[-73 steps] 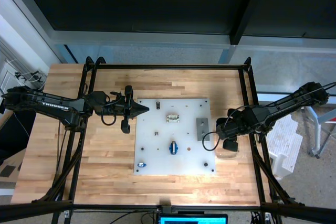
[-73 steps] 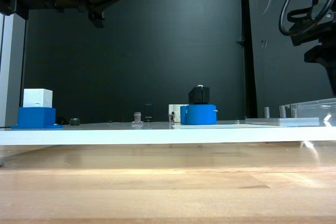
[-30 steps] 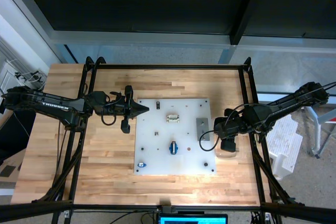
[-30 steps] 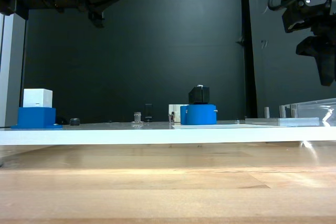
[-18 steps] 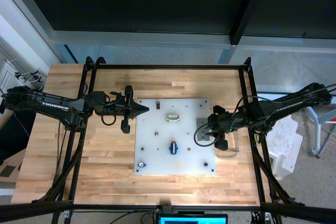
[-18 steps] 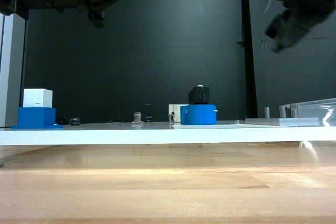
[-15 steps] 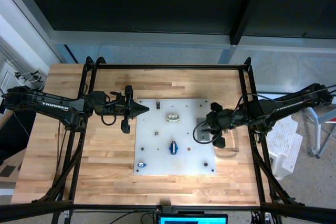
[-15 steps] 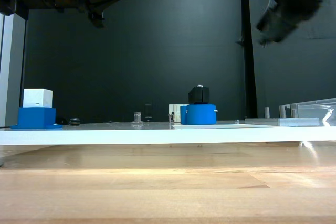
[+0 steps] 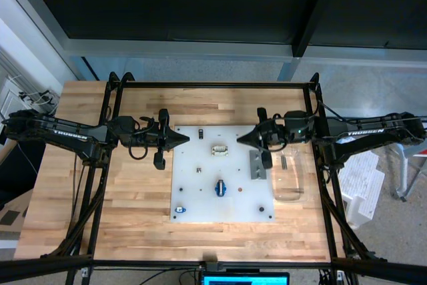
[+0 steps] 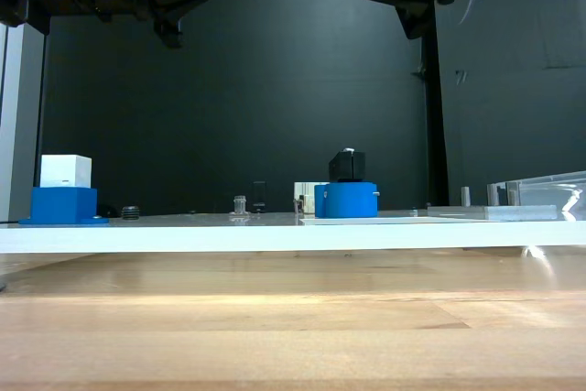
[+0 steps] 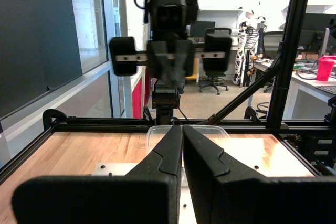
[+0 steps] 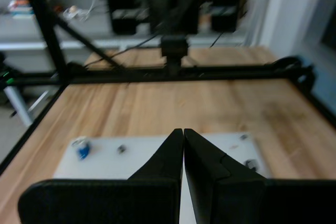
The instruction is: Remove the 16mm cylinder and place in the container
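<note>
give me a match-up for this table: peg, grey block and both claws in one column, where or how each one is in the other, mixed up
Column one
1. metal peg
2. grey block
3. left claw
4. right claw

Column two
a. shut, raised above the right side of the white board
b. lying inside the clear tub
c. shut, raised by the white board's left edge
d. resting on the white board, beside the clear tub

Pairs: 1-b, 2-d, 3-c, 4-a
</note>
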